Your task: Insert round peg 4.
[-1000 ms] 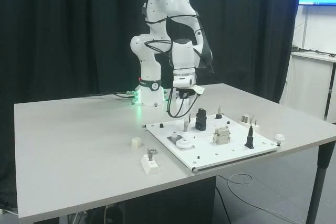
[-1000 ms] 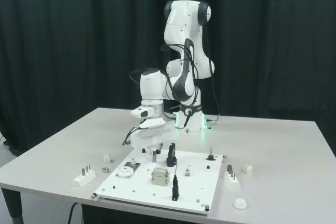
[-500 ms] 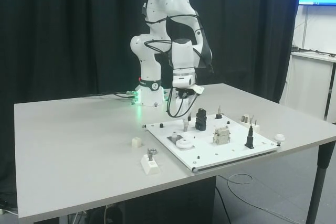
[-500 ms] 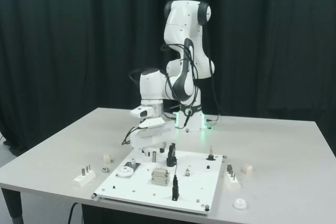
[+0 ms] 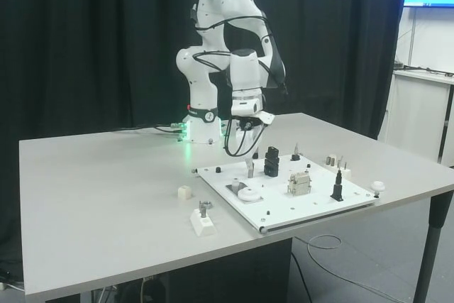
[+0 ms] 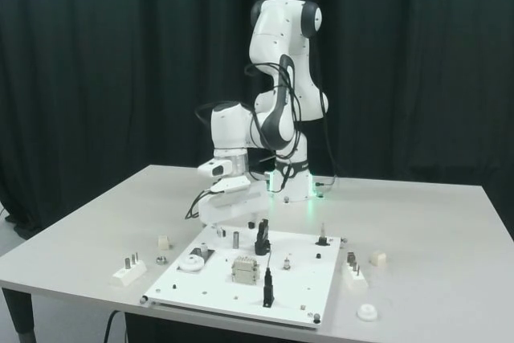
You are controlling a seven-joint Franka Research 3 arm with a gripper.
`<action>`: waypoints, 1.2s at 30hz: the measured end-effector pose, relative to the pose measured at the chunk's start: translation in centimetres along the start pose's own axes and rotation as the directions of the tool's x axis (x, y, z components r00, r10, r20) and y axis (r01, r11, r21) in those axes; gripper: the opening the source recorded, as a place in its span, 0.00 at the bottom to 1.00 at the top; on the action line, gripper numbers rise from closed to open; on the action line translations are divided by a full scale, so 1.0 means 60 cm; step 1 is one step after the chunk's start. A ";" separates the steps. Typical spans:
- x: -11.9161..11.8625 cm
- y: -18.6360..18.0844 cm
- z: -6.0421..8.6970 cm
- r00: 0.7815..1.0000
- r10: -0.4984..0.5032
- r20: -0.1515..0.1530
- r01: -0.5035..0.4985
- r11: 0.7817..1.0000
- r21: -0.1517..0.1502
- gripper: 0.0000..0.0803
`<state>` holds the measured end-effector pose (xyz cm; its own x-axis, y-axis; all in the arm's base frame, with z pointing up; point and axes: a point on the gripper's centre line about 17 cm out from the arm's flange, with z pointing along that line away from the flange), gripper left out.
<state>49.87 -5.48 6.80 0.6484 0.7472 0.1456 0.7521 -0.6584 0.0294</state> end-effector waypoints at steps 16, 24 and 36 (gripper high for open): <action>-0.006 -0.037 -0.015 1.000 0.011 -0.002 -0.010 0.996 0.092 1.00; -0.011 -0.059 -0.015 1.000 0.022 0.010 -0.023 0.990 0.139 1.00; -0.015 -0.086 -0.021 0.999 0.022 0.030 -0.027 0.981 0.190 1.00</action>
<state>45.25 -2.87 7.78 0.6678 0.7351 0.1170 0.7431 -0.6492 -0.1626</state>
